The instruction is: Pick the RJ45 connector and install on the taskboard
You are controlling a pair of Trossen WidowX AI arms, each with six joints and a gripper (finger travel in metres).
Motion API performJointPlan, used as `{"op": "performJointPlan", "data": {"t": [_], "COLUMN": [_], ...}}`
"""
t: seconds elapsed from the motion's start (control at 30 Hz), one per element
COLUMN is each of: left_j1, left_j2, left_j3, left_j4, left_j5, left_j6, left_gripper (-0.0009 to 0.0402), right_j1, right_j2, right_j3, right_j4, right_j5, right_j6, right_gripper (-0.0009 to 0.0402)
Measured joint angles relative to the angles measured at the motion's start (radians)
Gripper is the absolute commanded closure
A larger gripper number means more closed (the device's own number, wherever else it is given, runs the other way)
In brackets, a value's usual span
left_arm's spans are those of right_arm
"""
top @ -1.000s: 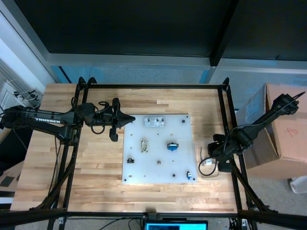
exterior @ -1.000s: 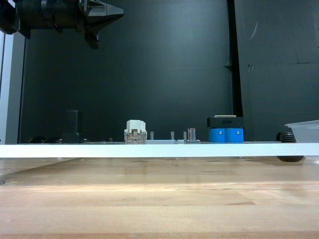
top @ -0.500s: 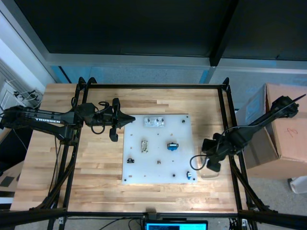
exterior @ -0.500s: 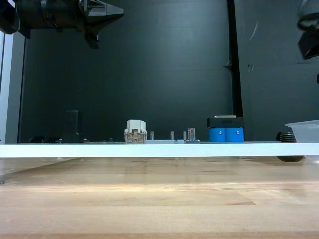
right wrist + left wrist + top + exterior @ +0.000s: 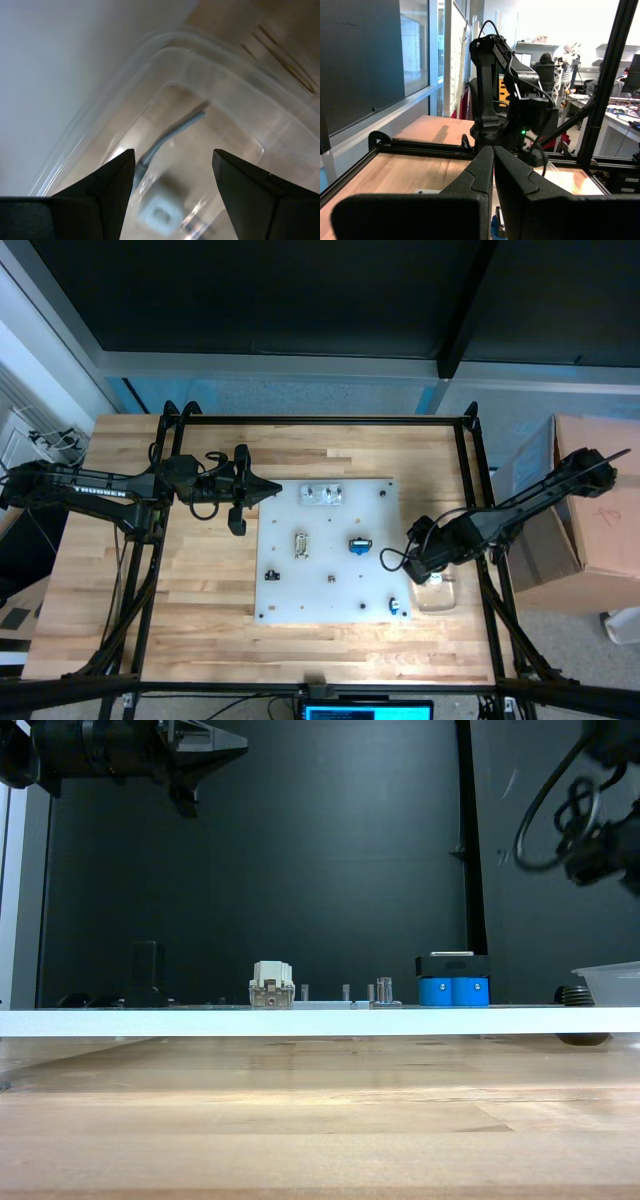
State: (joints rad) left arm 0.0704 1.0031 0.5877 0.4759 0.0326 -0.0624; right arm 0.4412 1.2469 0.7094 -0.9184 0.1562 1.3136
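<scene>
The RJ45 connector (image 5: 159, 212), a small white plug on a grey cable, lies free in a clear plastic tray (image 5: 440, 597) just right of the white taskboard (image 5: 330, 585). My right gripper (image 5: 424, 562) hangs over that tray, open, with its fingertips (image 5: 122, 162) apart and nothing between them; the connector sits below the gap (image 5: 172, 152). My left gripper (image 5: 266, 487) is shut and empty, held high over the board's back left corner. It appears as a closed black wedge (image 5: 493, 152) in the left wrist view and up high (image 5: 228, 740) in the low view.
The board carries a clear block (image 5: 323, 495), a beige connector (image 5: 300, 545), a blue part (image 5: 360, 545) and a blue block (image 5: 397, 608). A black frame (image 5: 320, 420) rings the table. A cardboard box (image 5: 590, 510) stands off the right edge.
The right arm has swung left, from beside the table's right edge to over the clear tray, coming into the low view at upper right. The left arm has not moved.
</scene>
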Motion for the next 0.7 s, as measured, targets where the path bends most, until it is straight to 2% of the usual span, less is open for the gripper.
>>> {"op": "performJointPlan", "data": {"t": [0.47,0.7], "left_j1": [0.000,0.000], "left_j2": [0.000,0.000], "left_j3": [0.000,0.000], "left_j4": [-0.001,-0.002], "left_j5": [0.000,0.000], "left_j6": [0.000,0.000], "left_gripper": [0.0393,0.0393], "right_j1": [-0.049,-0.051], "right_j2": [0.111,0.147], "right_j3": [-0.047,-0.064], "right_j4": [0.125,0.170], "right_j5": [0.009,0.008], "right_j6": [0.074,0.092], "right_gripper": [0.0203,0.0205]}}
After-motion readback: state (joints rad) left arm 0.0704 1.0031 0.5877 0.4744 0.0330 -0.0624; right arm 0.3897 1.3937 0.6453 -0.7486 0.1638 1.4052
